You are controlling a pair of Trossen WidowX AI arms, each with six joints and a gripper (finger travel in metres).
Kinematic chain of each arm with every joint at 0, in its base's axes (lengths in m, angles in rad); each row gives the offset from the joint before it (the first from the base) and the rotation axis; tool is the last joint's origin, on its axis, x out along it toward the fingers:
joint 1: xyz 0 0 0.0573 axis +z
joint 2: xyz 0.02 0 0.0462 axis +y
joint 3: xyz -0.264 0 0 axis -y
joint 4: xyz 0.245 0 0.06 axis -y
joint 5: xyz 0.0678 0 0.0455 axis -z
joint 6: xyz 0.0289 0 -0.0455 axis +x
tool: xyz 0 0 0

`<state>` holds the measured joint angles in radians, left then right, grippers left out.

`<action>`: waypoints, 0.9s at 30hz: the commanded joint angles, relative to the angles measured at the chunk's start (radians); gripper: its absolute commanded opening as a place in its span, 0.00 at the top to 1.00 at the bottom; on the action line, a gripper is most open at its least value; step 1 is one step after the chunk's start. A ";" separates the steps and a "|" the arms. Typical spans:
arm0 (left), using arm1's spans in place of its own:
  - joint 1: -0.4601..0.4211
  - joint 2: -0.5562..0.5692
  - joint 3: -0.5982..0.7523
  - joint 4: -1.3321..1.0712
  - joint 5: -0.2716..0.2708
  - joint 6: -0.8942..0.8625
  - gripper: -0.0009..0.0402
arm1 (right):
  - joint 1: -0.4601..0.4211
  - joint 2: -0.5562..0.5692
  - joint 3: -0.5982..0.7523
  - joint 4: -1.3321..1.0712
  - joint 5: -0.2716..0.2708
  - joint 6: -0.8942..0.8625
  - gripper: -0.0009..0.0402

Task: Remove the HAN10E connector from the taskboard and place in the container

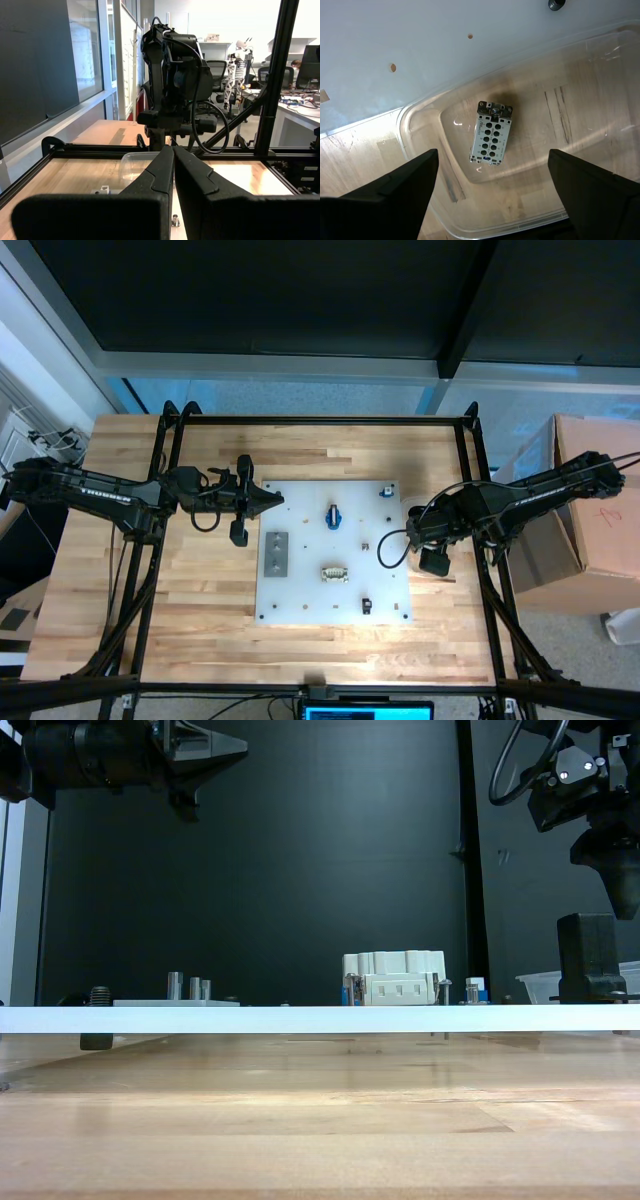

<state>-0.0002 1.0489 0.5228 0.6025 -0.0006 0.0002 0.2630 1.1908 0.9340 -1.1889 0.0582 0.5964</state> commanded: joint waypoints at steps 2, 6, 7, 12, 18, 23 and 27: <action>0.000 0.000 0.000 0.000 0.000 0.000 0.98 | 0.000 0.000 -0.001 0.086 0.005 -0.047 0.44; 0.000 0.000 0.000 0.000 0.000 0.000 0.98 | -0.023 0.000 -0.001 0.243 0.005 -0.113 0.66; 0.000 0.000 0.000 0.000 0.000 0.000 0.98 | -0.034 -0.001 -0.001 0.282 0.006 -0.134 0.72; 0.000 0.000 0.000 0.000 0.000 0.000 0.98 | -0.121 -0.006 -0.001 0.463 0.029 -0.255 0.99; 0.000 0.000 0.000 0.000 0.000 0.000 0.98 | -0.194 -0.016 -0.005 0.740 0.028 -0.446 0.97; 0.000 0.000 0.000 0.000 0.000 0.000 0.98 | -0.229 -0.024 -0.048 1.051 0.027 -0.512 0.98; 0.000 0.000 0.000 0.000 0.000 0.000 0.98 | -0.254 -0.024 -0.095 1.262 0.027 -0.555 0.98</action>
<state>-0.0002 1.0489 0.5224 0.6022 -0.0006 0.0002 0.0143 1.1667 0.8555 0.0071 0.0875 0.0528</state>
